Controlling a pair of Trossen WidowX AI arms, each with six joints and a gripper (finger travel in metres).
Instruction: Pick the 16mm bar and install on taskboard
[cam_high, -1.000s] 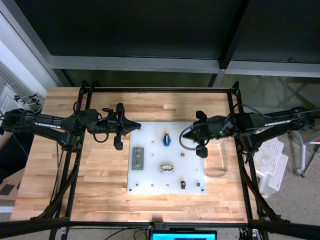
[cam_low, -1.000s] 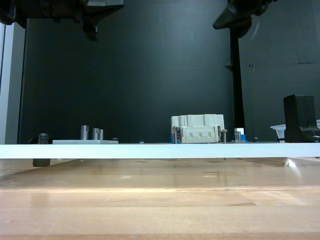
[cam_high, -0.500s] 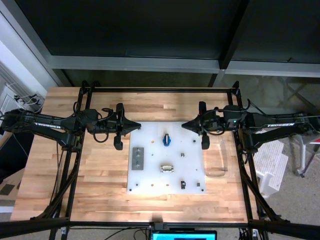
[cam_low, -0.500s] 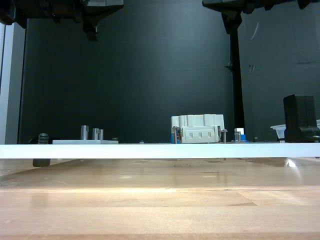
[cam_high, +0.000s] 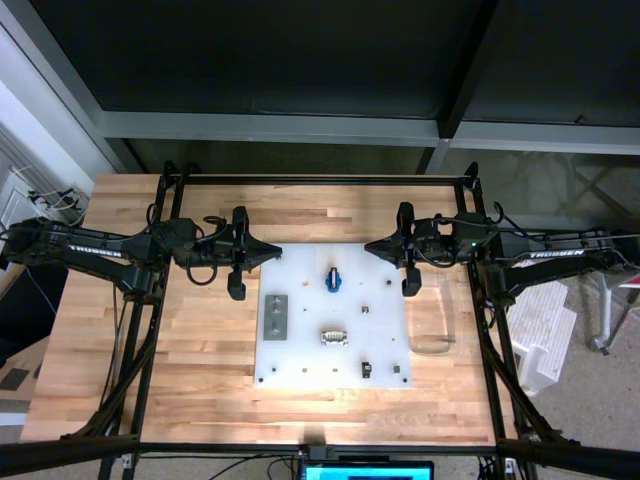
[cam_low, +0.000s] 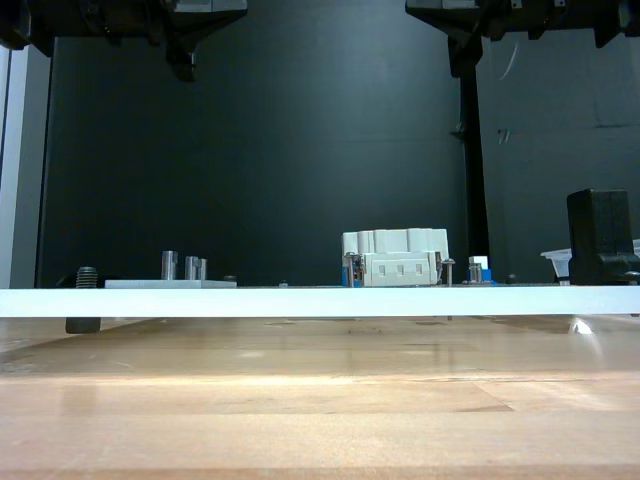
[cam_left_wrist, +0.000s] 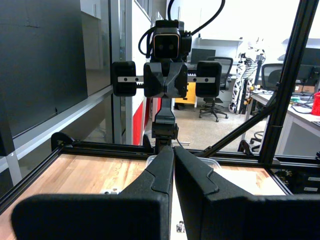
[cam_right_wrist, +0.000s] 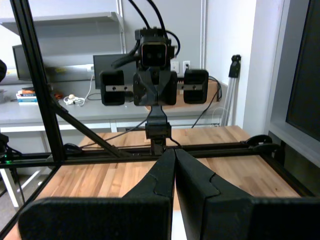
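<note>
Both arms reach inward above the table. The board lies below the two grippers, with its far edge under their tips. The left gripper faces the right gripper across a wide gap. Each has its fingers clenched together, with nothing between them. A clear bin sits below and behind the right gripper. A grey block sits below the left gripper, toward you. Three pins stand upright in it. You cannot tell which, if any, is the bar.
</note>
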